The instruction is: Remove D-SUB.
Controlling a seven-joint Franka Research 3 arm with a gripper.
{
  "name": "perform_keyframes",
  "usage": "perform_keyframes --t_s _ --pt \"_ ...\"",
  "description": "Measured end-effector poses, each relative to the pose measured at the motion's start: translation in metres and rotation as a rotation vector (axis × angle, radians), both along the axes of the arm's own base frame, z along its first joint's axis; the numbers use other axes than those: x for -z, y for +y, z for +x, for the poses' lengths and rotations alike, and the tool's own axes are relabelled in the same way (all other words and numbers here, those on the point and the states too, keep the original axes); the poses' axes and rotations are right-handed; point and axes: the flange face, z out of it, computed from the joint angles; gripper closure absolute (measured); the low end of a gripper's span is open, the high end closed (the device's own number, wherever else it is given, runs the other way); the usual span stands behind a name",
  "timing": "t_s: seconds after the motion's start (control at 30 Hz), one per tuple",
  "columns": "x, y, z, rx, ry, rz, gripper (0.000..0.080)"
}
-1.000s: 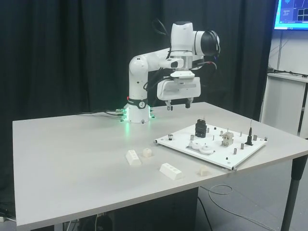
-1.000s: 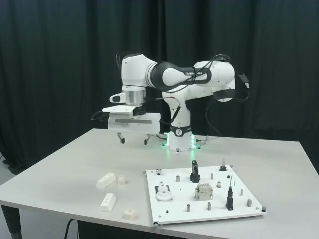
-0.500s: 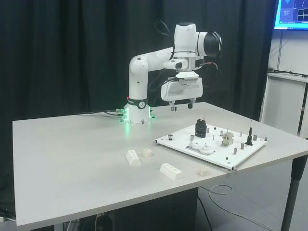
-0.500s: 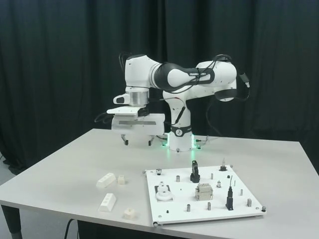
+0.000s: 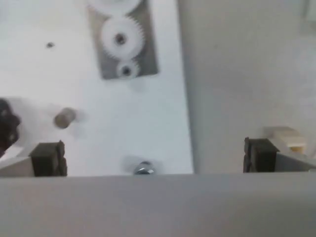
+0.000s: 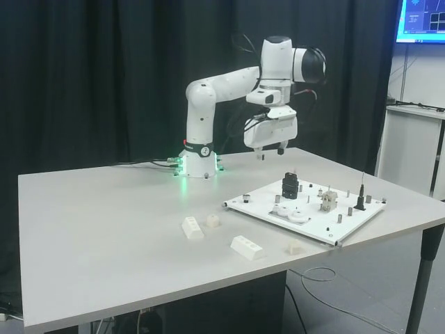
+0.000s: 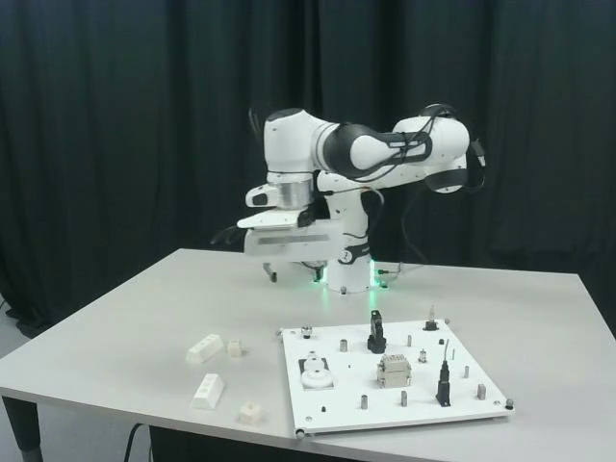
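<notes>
The D-SUB (image 7: 392,369), a small grey connector block, stands upright near the middle of the white board (image 7: 337,409); the first room view shows the D-SUB (image 6: 327,201) toward the far side of the board (image 6: 254,203). My gripper (image 6: 270,153) hangs high over the table behind the board's back corner, well short of the connector. In the second room view the gripper (image 7: 295,276) is up and to the left of the D-SUB. In the wrist view the gripper (image 5: 153,157) is open wide and holds nothing. The wrist view does not show the connector.
White gears (image 5: 122,37) sit in a recess by the board's edge, with a peg (image 5: 64,118) and a corner screw (image 5: 143,168) nearby. A tall black part (image 7: 375,333) and a black probe (image 7: 444,385) stand on the board. Several white blocks (image 7: 205,348) lie on the table left of it.
The arm has swung toward the board, carrying the gripper to the right in both room views. The fingers have stayed open and nothing on the table has moved.
</notes>
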Motion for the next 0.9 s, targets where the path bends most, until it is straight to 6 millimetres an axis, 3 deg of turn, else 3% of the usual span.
perform_keyframes --t_s 0.37,0.9 --pt "0.005 0.050 -0.028 -0.065 0.005 0.001 0.0003" --pt "0.028 0.102 -0.061 -0.059 0.006 -0.011 0.0003"
